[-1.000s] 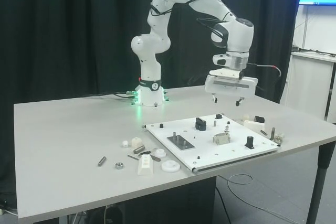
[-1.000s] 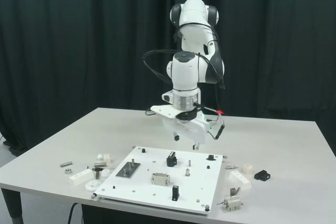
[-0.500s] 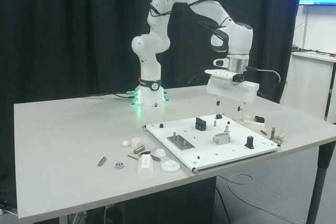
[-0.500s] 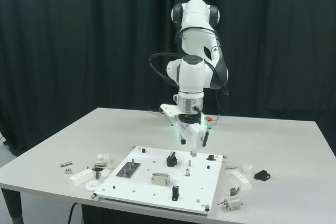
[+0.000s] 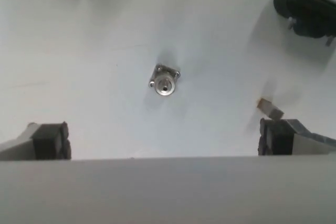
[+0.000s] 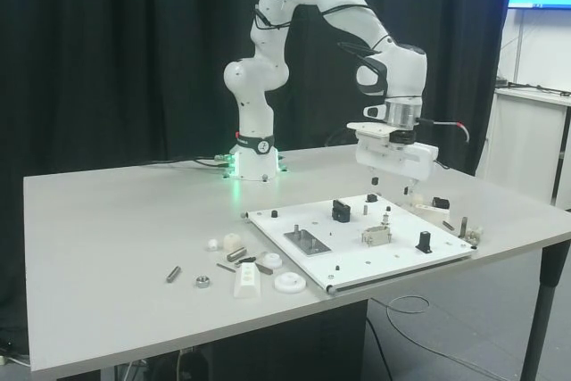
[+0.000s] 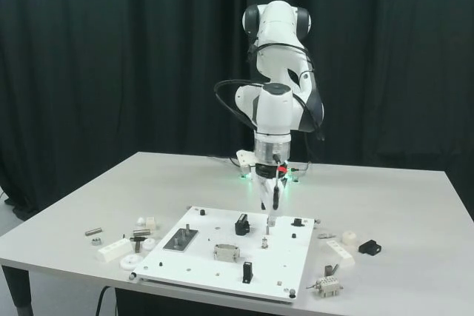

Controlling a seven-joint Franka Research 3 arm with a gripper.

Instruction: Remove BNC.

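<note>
The arm [image 6: 335, 6] is white, built of rounded, glossy segments with black rings at the joints. Its base [image 6: 254, 153] is a white column on the grey table, with a dark band and a green glow around its foot. A black cable [image 7: 229, 101] loops beside the forearm. A grey metal collar sits below the wrist, above a flat white gripper [image 6: 393, 183] body with 2 black fingertips [image 5: 50, 140].
</note>
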